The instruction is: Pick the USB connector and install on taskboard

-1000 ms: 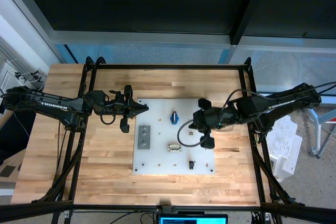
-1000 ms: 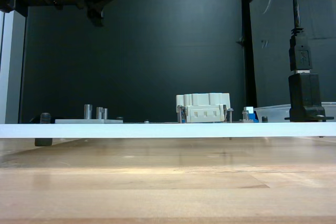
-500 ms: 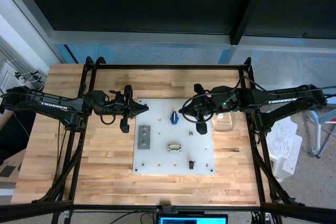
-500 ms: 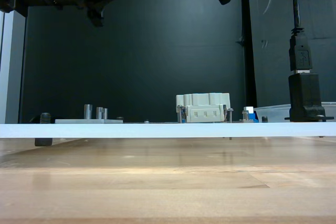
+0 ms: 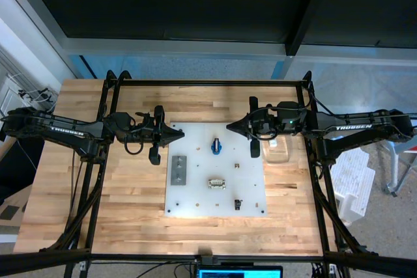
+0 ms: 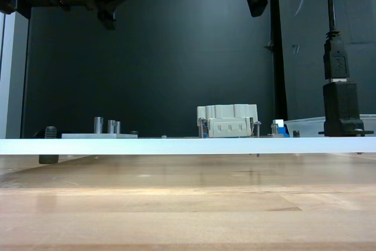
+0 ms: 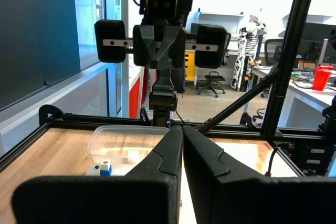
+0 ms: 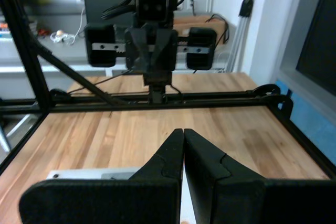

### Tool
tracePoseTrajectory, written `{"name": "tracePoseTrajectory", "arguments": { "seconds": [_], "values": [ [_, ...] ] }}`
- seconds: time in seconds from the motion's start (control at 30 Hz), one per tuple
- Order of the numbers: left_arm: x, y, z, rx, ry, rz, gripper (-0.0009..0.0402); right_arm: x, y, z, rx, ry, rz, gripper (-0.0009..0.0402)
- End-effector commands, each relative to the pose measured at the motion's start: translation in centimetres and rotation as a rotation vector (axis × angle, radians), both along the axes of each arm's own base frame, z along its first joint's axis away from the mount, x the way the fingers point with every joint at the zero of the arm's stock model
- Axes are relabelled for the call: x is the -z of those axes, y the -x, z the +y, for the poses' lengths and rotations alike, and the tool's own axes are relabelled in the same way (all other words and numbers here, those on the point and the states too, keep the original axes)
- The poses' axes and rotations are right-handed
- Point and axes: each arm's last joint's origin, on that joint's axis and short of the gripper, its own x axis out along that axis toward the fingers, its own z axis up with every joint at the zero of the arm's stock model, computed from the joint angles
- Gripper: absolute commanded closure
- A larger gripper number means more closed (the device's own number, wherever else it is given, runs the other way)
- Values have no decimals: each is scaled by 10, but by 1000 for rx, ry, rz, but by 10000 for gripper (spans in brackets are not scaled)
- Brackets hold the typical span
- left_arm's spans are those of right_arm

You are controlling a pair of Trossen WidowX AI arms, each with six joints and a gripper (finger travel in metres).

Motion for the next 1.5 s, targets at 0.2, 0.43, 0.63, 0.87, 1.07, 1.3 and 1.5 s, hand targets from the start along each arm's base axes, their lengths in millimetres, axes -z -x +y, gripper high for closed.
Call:
{"name": "tracePoseTrajectory", "arguments": {
  "seconds": [0.2,0.43,0.63,0.87,1.07,1.3,1.5],
  "values": [
    [0,0,0,0,0,0,393,15,5,-1,-4,-26,-110,393],
    [0,0,0,0,0,0,393,29,9,-1,-4,-40,-141,393],
    [0,0,0,0,0,0,393,35,10,0,-30,-51,-154,393],
    [0,0,0,0,0,0,393,34,10,1,-34,-50,-166,393],
    [0,0,0,1,0,0,393,37,11,2,-42,-49,-158,393],
    [0,0,0,0,0,0,393,38,11,3,-46,-48,-154,393],
    [0,0,0,0,0,0,393,38,11,3,-43,-46,-154,393]
  ]
}}
